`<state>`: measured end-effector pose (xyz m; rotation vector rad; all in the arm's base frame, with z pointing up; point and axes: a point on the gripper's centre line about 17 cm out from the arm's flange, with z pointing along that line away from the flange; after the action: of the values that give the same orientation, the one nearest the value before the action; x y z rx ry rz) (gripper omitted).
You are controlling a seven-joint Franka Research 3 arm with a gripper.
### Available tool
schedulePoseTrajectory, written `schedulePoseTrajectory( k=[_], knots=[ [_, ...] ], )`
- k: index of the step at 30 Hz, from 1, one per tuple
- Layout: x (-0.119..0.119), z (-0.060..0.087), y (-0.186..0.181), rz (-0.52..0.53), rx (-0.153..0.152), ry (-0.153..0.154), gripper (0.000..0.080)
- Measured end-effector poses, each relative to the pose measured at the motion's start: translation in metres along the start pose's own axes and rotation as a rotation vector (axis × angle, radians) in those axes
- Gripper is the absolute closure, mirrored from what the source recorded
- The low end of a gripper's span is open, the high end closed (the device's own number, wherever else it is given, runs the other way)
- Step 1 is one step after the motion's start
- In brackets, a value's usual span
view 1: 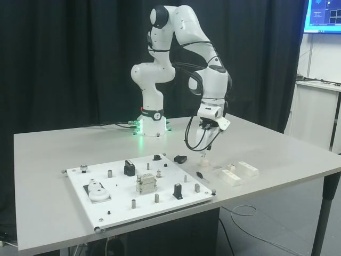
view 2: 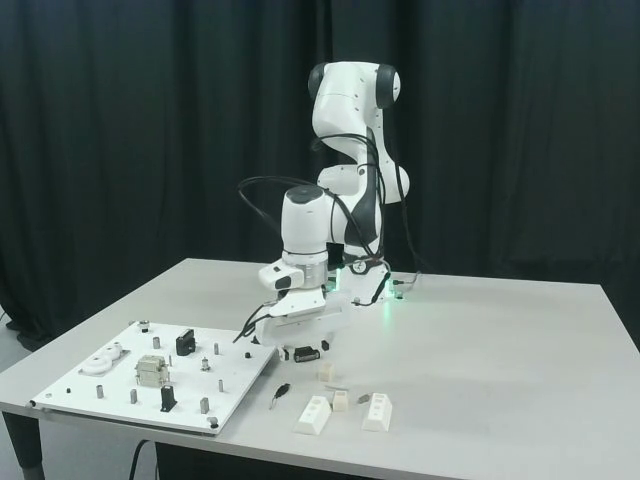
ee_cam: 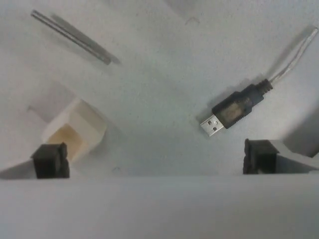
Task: Remove round peg 2.
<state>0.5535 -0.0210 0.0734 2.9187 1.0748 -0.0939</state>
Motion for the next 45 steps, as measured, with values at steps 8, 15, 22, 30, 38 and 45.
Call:
schedulePoseTrajectory(
  k=[8, 15, 22, 30, 38, 45],
  knots=[
    [0.0, 0.0, 0.0, 0.003, -0.001, 0.0, 0.0006],
    [-0.001, -0.001, 0.001, 0.026, -0.002, 0.001, 0.0003],
    [-0.001, -0.004, 0.003, 0.046, -0.007, 0.004, 0.0003],
    [0.001, -0.007, 0.007, 0.096, -0.017, 0.016, 0.0003],
    [0.001, -0.007, 0.009, 0.113, -0.02, 0.02, 0.0003],
    [0.0, -0.007, 0.011, 0.12, -0.023, 0.023, 0.0003]
  ],
)
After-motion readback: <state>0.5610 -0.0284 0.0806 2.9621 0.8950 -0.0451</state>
